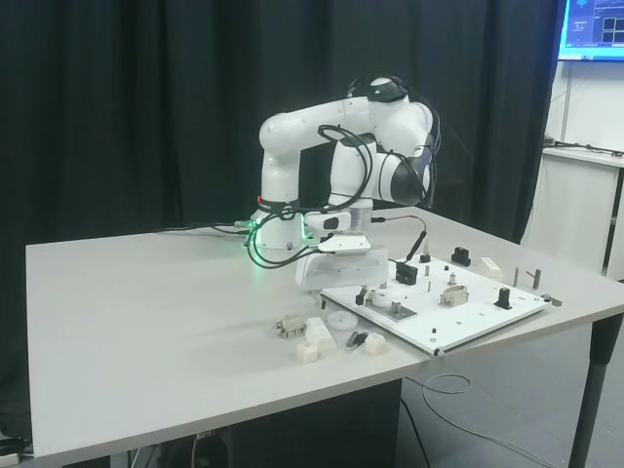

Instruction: Remove medium gear.

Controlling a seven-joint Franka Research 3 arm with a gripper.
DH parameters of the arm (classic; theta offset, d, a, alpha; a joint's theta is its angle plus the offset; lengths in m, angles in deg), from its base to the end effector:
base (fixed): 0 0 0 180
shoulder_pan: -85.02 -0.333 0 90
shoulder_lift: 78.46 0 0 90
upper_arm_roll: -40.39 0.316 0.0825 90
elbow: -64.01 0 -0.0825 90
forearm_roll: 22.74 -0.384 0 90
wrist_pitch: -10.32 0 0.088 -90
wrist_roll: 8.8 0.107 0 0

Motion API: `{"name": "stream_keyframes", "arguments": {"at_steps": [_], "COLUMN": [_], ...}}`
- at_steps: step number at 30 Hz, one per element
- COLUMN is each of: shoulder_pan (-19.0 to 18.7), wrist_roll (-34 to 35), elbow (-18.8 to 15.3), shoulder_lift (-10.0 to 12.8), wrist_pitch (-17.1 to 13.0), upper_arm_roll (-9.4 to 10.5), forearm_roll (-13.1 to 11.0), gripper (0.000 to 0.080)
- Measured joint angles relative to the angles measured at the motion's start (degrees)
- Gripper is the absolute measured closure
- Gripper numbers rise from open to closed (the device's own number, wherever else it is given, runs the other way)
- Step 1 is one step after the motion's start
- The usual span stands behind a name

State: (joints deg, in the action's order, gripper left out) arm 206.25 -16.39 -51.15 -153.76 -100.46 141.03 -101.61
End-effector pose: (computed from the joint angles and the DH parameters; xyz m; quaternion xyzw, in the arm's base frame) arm 0.5719 -0.1101 0.2090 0.9210 -0.3867 0.0304 0.0367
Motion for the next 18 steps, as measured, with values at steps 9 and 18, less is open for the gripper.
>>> {"name": "stream_keyframes", "arguments": {"at_steps": [9, 18], "shoulder_pan": [-0.02, -0.03], "wrist_roll": [0.00, 0.00], "elbow": [0.02, 0.02], "shoulder_lift": [0.00, 0.03], "wrist_pitch": [-0.02, -0.02], "upper_arm_roll": [-0.35, -0.65], "forearm_roll": [0.00, 0.00], "gripper": [0.0003, 0.0003]}}
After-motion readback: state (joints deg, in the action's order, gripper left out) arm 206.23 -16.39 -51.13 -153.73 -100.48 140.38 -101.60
